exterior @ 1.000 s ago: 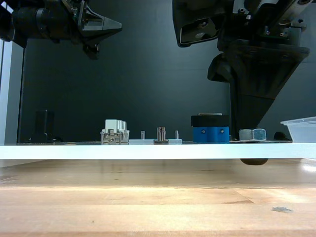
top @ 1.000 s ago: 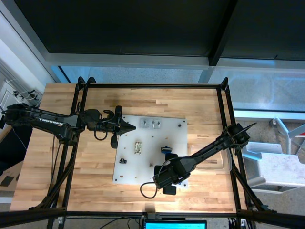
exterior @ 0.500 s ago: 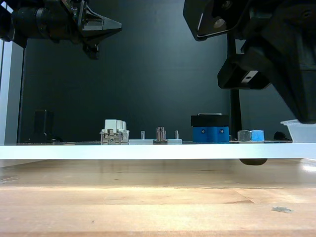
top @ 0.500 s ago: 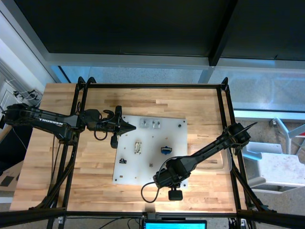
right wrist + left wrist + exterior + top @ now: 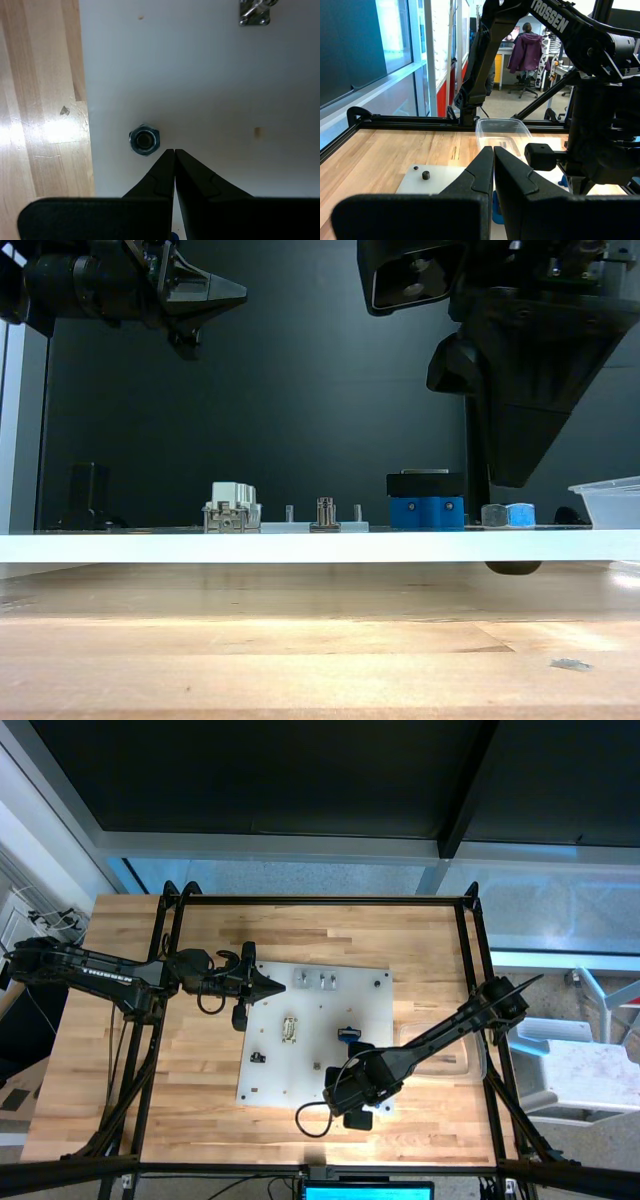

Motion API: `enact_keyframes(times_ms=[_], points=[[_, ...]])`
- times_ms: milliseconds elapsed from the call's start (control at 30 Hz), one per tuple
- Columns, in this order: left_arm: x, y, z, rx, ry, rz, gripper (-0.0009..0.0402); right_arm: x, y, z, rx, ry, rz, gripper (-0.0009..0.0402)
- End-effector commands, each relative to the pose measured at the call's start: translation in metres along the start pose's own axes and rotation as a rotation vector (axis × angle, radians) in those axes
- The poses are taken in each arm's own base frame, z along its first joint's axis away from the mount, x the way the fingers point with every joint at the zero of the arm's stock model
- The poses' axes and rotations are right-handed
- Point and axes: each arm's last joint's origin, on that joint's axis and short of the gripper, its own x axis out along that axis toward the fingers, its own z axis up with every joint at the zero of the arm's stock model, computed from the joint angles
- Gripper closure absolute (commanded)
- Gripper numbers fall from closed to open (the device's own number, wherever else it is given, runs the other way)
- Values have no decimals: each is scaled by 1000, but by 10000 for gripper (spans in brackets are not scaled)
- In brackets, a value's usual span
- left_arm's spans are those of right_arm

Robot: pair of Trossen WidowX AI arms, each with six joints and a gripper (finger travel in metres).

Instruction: Pick the M12 fastener and fasten on the M12 threads

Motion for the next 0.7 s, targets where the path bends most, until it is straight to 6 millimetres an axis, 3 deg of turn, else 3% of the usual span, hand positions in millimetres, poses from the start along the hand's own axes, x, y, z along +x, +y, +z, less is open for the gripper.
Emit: enact_keyframes(times_ms=[33, 267, 467, 700], points=[[0, 0, 0, 0, 0, 0, 393, 8, 1, 0, -4, 10, -8, 393], [0, 0, 0, 0, 0, 0, 393, 10, 3, 0, -5, 17, 15, 393], [0, 0, 0, 0, -1, 0, 393, 9, 11, 0, -77, 112, 246, 393], [0, 0, 0, 0, 0, 0, 393, 7, 10, -1, -79, 113, 225, 393]])
